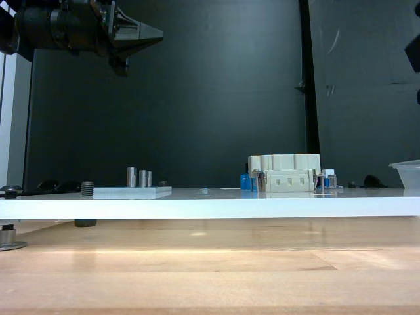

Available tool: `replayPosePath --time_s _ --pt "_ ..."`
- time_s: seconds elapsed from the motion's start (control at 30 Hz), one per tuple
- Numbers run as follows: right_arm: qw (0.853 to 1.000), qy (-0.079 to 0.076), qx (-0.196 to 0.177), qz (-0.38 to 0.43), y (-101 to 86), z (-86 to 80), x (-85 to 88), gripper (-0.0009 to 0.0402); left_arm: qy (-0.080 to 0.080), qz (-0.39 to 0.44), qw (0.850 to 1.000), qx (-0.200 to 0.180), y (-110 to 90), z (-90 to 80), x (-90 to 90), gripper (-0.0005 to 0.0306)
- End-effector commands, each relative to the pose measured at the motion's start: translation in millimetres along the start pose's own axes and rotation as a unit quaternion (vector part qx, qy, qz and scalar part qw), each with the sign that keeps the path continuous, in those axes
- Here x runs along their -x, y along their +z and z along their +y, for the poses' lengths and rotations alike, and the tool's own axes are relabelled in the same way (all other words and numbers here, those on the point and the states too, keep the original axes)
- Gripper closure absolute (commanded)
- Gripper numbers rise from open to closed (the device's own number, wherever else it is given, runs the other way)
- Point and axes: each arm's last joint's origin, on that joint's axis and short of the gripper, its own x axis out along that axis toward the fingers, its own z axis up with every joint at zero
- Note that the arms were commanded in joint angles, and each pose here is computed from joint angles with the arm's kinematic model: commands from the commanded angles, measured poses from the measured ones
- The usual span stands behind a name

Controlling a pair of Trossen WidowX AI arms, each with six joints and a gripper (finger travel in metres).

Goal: Remove the HAN10-E connector and place it in the container

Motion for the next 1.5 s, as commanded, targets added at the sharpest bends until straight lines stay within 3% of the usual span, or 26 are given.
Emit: replayPosePath --time_s 0.03,0.2,0.47,0.93,1.1,1.5 --pt "1.0 -0.001 -0.007 -0.002 -2.9 -1.4 -8.8 0.0364 0.0 0.0 1.0 0.0 0.0 0.0 -0.1 0.03" --pt "1.0 0.013 -0.015 -0.014 -4.8 -1.9 -22.2 0.0364 0.0 0.0 1.0 0.0 -0.1 0.1 -0.1 0.03" --pt "1.0 0.003 -0.019 -0.005 -9.7 -5.9 -34.5 0.0364 0.0 0.0 1.0 0.0 0.0 0.1 0.0 0.03" --pt "0.999 -0.006 -0.039 -0.016 -10.4 -7.4 -37.7 0.0357 0.0 0.0 1.0 0.0 0.0 0.1 0.0 0.03" --pt "0.999 -0.005 -0.04 -0.016 -10.5 -7.3 -37.7 0.0319 0.0 0.0 1.0 0.0 -0.1 0.0 -0.1 0.03" --pt "0.999 -0.004 -0.04 -0.014 -10.5 -7.2 -37.7 0.0175 0.0 0.0 1.0 0.0 0.0 0.1 0.0 0.03"
